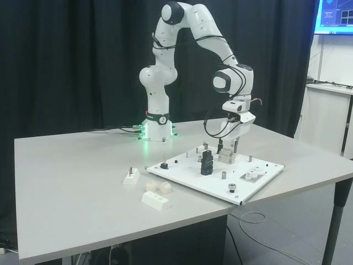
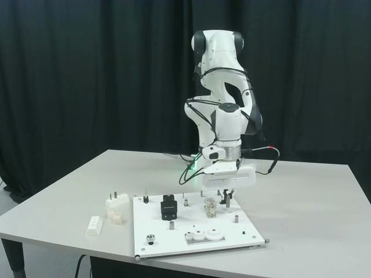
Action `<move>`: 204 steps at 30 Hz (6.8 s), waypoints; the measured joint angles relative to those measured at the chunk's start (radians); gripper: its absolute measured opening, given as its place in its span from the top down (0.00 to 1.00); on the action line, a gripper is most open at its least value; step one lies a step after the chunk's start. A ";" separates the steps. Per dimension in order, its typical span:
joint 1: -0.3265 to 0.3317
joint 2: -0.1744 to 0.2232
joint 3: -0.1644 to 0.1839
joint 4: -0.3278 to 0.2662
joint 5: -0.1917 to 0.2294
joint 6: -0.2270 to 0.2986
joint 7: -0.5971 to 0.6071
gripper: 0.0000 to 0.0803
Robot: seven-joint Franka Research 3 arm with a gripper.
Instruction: Insert square peg 3.
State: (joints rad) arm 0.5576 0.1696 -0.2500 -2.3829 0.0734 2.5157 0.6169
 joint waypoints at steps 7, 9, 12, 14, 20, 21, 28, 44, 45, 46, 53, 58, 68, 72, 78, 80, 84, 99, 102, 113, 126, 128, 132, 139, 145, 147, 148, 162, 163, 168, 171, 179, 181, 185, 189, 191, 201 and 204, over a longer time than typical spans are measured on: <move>-0.001 0.010 0.000 0.000 0.000 0.010 0.000 0.86; -0.002 0.011 0.000 0.000 0.000 0.011 0.000 0.86; -0.002 0.014 0.000 0.000 0.000 0.011 -0.001 0.86; -0.003 0.017 0.000 0.000 0.000 0.012 -0.001 0.86; -0.003 0.026 0.000 0.000 0.000 0.016 -0.004 0.86; -0.003 0.027 0.000 0.000 0.000 0.016 -0.004 0.86; -0.003 0.036 0.001 0.000 0.000 0.017 -0.015 0.86; -0.003 0.046 0.006 0.000 0.000 0.026 -0.030 0.86; -0.003 0.046 0.007 0.000 0.000 0.027 -0.030 0.86; -0.003 0.047 0.007 0.000 0.000 0.027 -0.030 0.86; -0.003 0.049 0.009 0.000 0.000 0.028 -0.033 0.86; -0.003 0.051 0.011 -0.001 0.000 0.028 -0.037 0.86; -0.003 0.051 0.015 -0.001 0.000 0.028 -0.043 0.86; -0.003 0.051 0.017 -0.001 0.000 0.028 -0.043 0.86; -0.003 0.051 0.020 -0.001 0.000 0.028 -0.047 0.86; -0.003 0.051 0.020 -0.001 0.000 0.028 -0.051 0.86; -0.003 0.051 0.020 -0.001 0.000 0.028 -0.056 0.86; -0.004 0.053 0.020 -0.003 0.001 0.044 -0.082 0.86; -0.004 0.053 0.020 -0.003 0.003 0.048 -0.083 0.86; -0.004 0.053 0.020 -0.003 0.008 0.051 -0.083 0.86; -0.004 0.052 0.025 -0.003 0.014 0.045 -0.083 0.86; -0.003 0.052 0.028 -0.003 0.014 0.045 -0.083 0.86; -0.003 0.052 0.031 -0.003 0.015 0.044 -0.083 0.86; -0.004 0.052 0.031 -0.004 0.015 0.045 -0.083 0.86; -0.006 0.053 0.031 -0.004 0.015 0.046 -0.083 0.86; -0.008 0.054 0.031 -0.004 0.015 0.046 -0.083 0.86; -0.009 0.054 0.031 -0.004 0.015 0.047 -0.083 0.86; -0.009 0.054 0.032 -0.005 0.015 0.048 -0.083 0.86; -0.009 0.054 0.032 -0.005 0.015 0.048 -0.083 0.86; -0.009 0.054 0.033 -0.005 0.015 0.048 -0.100 0.86; -0.009 0.054 0.033 -0.005 0.015 0.048 -0.104 0.86; -0.010 0.053 0.033 -0.007 0.015 0.048 -0.101 0.86; -0.010 0.052 0.033 -0.008 0.015 0.048 -0.096 0.86; -0.011 0.049 0.033 -0.011 0.016 0.048 -0.077 0.86; -0.012 0.047 0.033 -0.014 0.019 0.048 -0.059 0.86; -0.012 0.046 0.033 -0.015 0.020 0.048 -0.048 0.86; -0.012 0.046 0.033 -0.017 0.020 0.051 -0.052 0.86; -0.012 0.046 0.033 -0.017 0.020 0.051 -0.071 0.86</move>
State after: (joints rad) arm 0.5457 0.2152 -0.2172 -2.3997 0.0936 2.5670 0.5457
